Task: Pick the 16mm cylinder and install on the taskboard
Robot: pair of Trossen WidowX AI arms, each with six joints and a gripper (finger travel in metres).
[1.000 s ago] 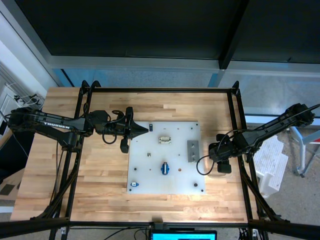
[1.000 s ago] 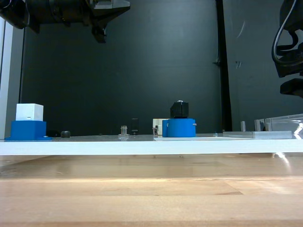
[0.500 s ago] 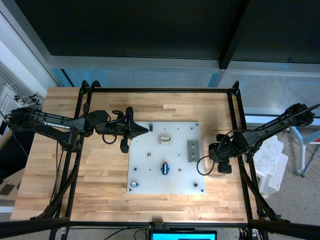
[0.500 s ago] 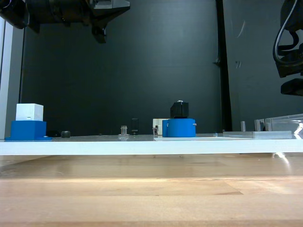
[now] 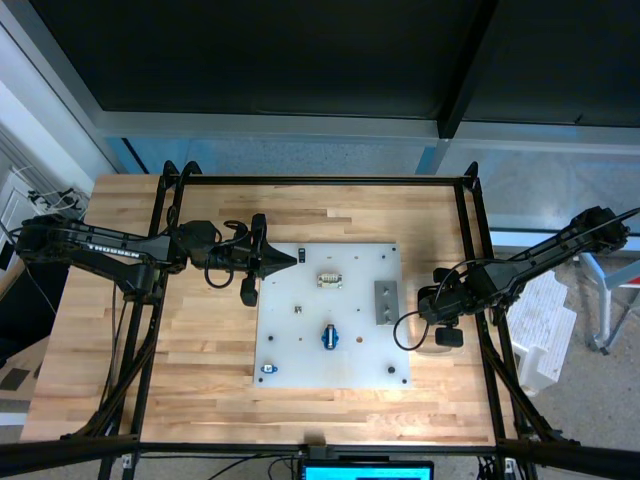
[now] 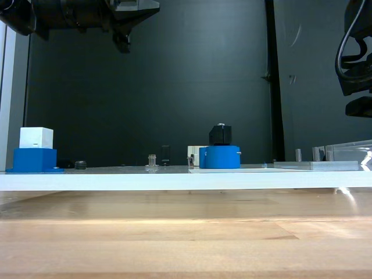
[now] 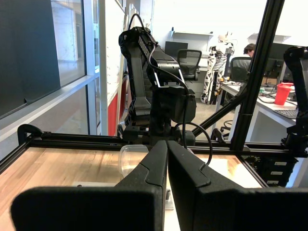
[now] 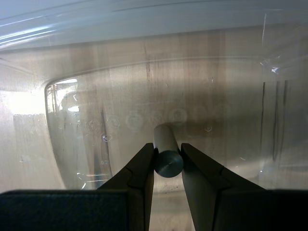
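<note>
Right gripper: we see the right gripper [image 8: 167,150] clamped on the cylinder [image 8: 168,162], one finger on each side of its round wall.
Cylinder: it lies lengthwise between the fingers, with its flat end showing at the fingertips and its body running out beyond them.
Why this hold: squeezing the curved sides leaves both flat ends free. We judge that this suits pushing one end into a hole later.
Under the gripper: the clear tray [image 8: 62,120] sits directly below. From the low view the gripper seems to hang above the tray's rim, so we take the cylinder to be lifted off its floor.
Inward of the gripper: the board [image 5: 300,335] lies flat on the counter [image 5: 200,370], and its grey block [image 5: 385,301] is the nearest part to the gripper. We cannot make out which hole takes the cylinder.
Left gripper: across the board, the left gripper [image 7: 167,147] hangs high over the far corner with its fingers pressed together on nothing. We judge that it is parked out of the way.
Step in hand: the cylinder is picked up, and carrying it across to the board is not yet done.
</note>
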